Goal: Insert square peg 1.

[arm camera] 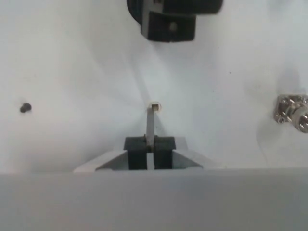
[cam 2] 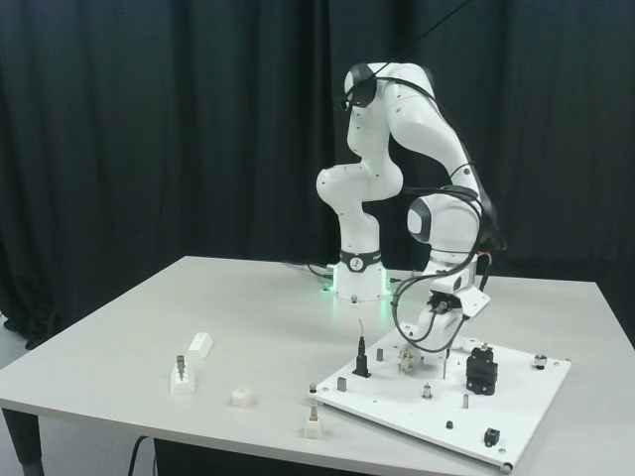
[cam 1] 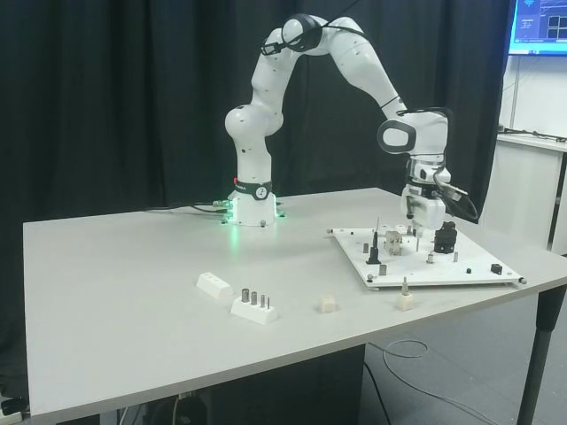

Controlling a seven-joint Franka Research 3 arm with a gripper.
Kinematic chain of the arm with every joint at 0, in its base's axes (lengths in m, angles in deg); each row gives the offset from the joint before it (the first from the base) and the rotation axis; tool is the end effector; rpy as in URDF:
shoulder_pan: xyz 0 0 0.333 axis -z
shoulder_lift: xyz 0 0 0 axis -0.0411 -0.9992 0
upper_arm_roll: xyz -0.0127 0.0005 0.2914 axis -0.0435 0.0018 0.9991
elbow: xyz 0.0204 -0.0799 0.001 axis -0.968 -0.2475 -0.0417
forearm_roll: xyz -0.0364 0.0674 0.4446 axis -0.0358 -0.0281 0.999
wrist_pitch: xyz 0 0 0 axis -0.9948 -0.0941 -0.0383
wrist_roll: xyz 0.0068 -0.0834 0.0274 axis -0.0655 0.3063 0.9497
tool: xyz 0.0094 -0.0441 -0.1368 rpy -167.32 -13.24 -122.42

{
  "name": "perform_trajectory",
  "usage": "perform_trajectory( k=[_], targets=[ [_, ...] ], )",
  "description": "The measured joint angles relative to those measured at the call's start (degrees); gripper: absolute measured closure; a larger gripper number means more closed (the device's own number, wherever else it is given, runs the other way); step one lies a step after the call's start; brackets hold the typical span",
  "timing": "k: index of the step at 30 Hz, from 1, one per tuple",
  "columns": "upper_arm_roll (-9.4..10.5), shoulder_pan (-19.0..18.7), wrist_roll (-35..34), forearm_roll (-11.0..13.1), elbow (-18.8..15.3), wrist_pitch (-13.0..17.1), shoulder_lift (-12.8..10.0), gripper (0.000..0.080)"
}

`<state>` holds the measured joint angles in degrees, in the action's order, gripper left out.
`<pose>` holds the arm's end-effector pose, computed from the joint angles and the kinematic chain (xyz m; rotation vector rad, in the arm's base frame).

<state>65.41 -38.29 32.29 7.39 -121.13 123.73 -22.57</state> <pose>0.5320 0.2775 0.1327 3.0033 0.6945 0.0385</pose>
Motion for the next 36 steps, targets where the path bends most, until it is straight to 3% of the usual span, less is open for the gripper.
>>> perform_trajectory(
  k=[36],
  targets=[
    [0.94, 0.96, 2.31, -0.28, -0.2, -0.94, 1.52, 0.0776]
  ],
)
